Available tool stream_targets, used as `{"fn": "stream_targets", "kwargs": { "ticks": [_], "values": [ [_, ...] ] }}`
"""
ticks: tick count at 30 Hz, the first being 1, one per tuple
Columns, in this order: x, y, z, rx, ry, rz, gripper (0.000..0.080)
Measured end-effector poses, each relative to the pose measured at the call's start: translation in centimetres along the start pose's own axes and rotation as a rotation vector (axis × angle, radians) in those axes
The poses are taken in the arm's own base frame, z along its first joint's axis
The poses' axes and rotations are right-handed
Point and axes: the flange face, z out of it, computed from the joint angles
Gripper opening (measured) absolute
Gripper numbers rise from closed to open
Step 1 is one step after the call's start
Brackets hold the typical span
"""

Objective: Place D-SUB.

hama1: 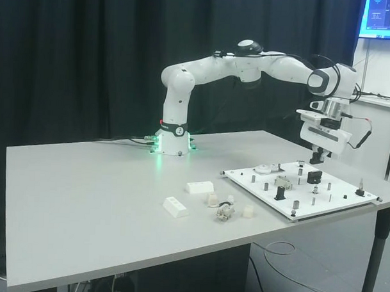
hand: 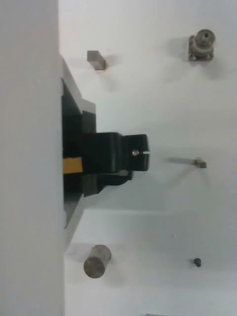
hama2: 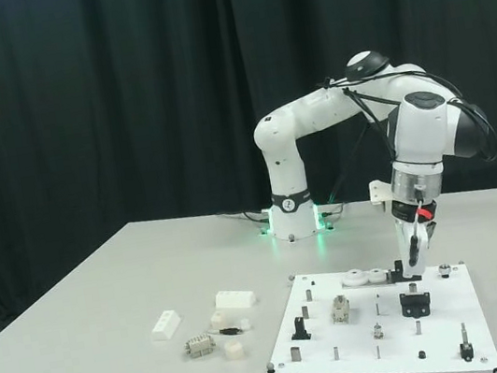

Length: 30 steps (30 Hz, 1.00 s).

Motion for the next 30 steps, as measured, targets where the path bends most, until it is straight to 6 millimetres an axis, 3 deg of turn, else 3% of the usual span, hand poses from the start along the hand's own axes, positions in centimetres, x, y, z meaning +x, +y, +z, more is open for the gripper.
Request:
{"fn": "stream_targets", "kwargs": {
  "ticks": [23,30],
  "values": [
    [-0.08,0.38,-0.02,0.0,0.0,-0.008,0.0154],
    [0.54,-0.3,0.27,0.011,0.018,-0.023,0.0154]
  ]
}}
